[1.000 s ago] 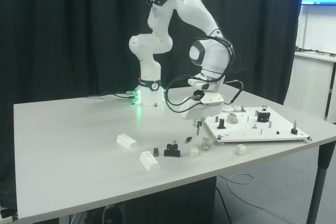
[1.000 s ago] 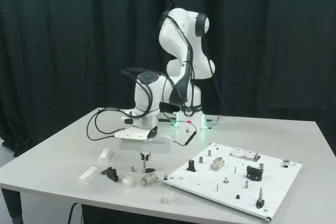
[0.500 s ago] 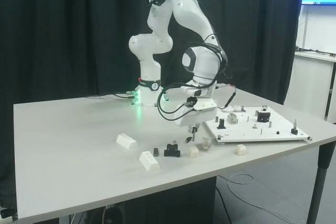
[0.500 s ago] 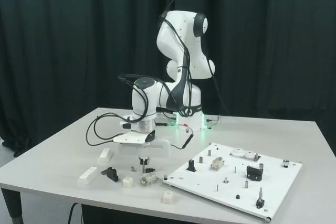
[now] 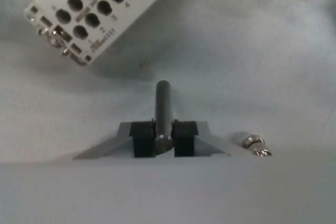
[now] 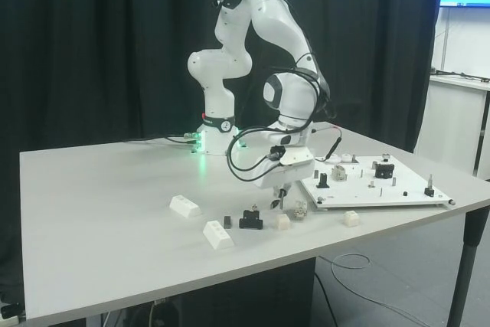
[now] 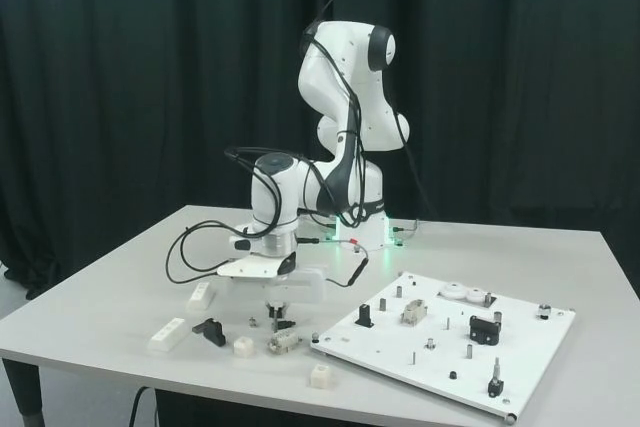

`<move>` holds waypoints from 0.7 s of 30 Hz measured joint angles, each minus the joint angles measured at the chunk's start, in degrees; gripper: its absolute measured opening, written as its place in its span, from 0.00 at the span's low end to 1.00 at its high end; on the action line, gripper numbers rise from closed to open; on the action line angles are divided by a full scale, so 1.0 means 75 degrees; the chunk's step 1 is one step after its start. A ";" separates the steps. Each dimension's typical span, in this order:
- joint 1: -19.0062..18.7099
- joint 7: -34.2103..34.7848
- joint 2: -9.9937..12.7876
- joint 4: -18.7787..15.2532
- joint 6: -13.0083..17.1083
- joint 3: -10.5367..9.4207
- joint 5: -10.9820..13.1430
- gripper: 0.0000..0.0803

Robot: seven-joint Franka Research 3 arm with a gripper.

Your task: Place round peg 2.

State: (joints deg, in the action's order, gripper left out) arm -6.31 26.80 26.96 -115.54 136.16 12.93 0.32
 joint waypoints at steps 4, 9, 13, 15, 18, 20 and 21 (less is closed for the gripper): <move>0.0001 -0.0075 0.0036 0.0000 0.0000 0.0000 0.0061 0.09; 0.0007 -0.0147 0.0072 0.0000 0.0000 0.0003 0.0177 0.09; 0.0010 -0.0182 0.0085 0.0001 0.0000 0.0013 0.0223 0.09; 0.0011 -0.0182 0.0085 0.0002 0.0000 0.0018 0.0228 0.09; 0.0012 -0.0182 0.0085 0.0008 0.0000 0.0022 0.0235 0.09; 0.0012 -0.0182 0.0084 0.0017 -0.0001 0.0023 0.0245 0.63; 0.0012 -0.0182 0.0083 0.0023 -0.0004 0.0024 0.0251 0.63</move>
State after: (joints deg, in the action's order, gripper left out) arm -6.22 25.43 27.58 -115.37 136.13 13.11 2.20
